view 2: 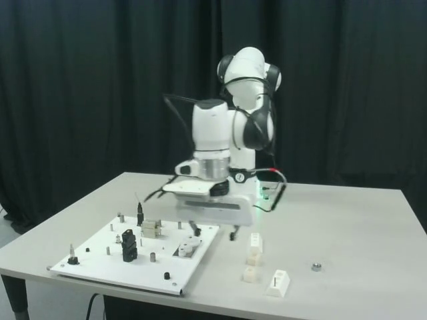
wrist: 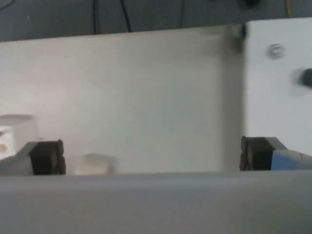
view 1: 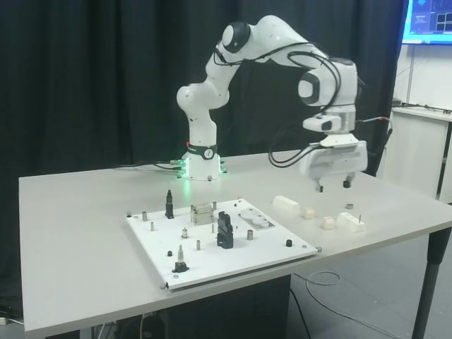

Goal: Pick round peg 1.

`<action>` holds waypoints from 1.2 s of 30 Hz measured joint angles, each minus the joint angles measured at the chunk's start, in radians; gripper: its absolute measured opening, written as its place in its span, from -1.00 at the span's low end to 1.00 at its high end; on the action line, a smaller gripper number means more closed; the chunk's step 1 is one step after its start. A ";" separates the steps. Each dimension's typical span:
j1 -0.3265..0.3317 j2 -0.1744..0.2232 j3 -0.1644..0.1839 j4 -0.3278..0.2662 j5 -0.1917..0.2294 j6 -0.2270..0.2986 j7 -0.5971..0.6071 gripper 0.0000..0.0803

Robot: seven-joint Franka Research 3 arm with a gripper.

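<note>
Nothing is picked yet: the claw hangs wide and empty above the table, every peg untouched.

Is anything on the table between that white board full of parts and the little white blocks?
No, in the first room view only bare grey table separates the board from the blocks.

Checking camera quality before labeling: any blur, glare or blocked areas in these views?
Wrist view: soft focus, a grey out-of-focus band blocks the lower part, table evenly lit. First room view: bright screen glares in the corner. Second room view: even light, dark curtain.
</note>
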 joint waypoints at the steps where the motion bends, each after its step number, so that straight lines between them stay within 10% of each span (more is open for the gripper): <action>1: 0.010 0.003 0.000 0.001 0.000 0.000 0.014 0.99; 36: 0.142 0.157 0.048 0.094 0.019 0.017 0.310 0.99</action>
